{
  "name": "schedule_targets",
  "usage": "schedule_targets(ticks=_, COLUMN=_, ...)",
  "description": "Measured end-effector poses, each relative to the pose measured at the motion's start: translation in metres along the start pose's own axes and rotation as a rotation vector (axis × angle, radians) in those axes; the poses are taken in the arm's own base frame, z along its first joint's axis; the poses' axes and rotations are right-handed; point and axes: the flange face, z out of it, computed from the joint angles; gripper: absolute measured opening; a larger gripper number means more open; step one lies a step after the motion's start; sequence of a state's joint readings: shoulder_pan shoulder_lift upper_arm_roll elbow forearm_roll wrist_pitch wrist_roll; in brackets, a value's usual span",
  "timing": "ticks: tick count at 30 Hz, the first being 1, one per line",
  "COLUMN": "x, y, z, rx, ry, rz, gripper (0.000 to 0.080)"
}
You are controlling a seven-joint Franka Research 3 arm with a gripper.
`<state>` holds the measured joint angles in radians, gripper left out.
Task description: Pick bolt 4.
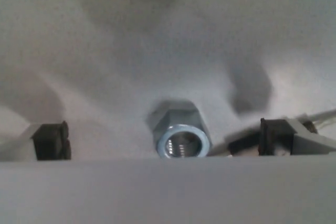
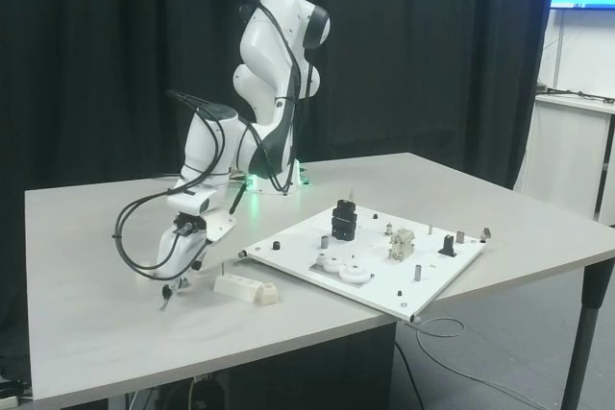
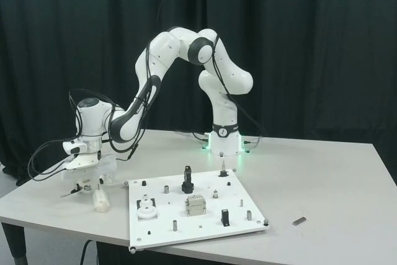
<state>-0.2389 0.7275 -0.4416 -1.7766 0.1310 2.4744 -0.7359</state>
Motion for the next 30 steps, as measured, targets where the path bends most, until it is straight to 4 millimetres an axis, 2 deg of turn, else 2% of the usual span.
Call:
schedule_targets(ticks=11, x=0.003, y=0.001, z=-0.002, rx=-0.019, ry=0.024, rz=0.000, gripper=0.0800)
schedule_targets(ticks=30, x=0.003, y=0.001, z=0.009, rx=-0.028, ry=0.020, rz=-0.017, gripper=0.0800)
